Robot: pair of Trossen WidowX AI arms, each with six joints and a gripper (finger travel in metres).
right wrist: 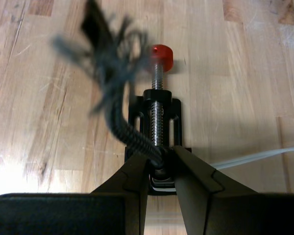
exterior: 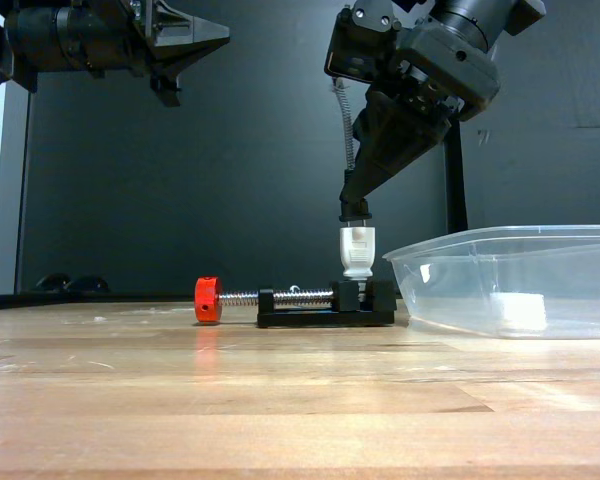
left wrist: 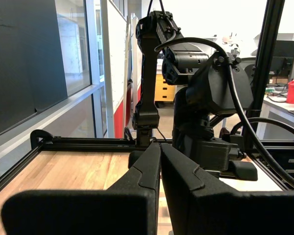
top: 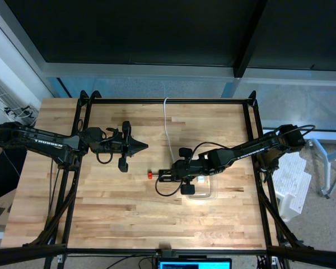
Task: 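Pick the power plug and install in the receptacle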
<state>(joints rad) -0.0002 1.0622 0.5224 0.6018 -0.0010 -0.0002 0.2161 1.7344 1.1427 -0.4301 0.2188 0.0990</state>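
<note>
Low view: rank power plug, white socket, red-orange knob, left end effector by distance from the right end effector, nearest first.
1. power plug: gripped in the right end effector, mid-view.
2. white socket: directly below the plug, on the receptacle.
3. red-orange knob: low, at the receptacle's left end.
4. left end effector: shut, raised, upper left.

A clear plastic tray on the wooden table holds a small white block
</note>
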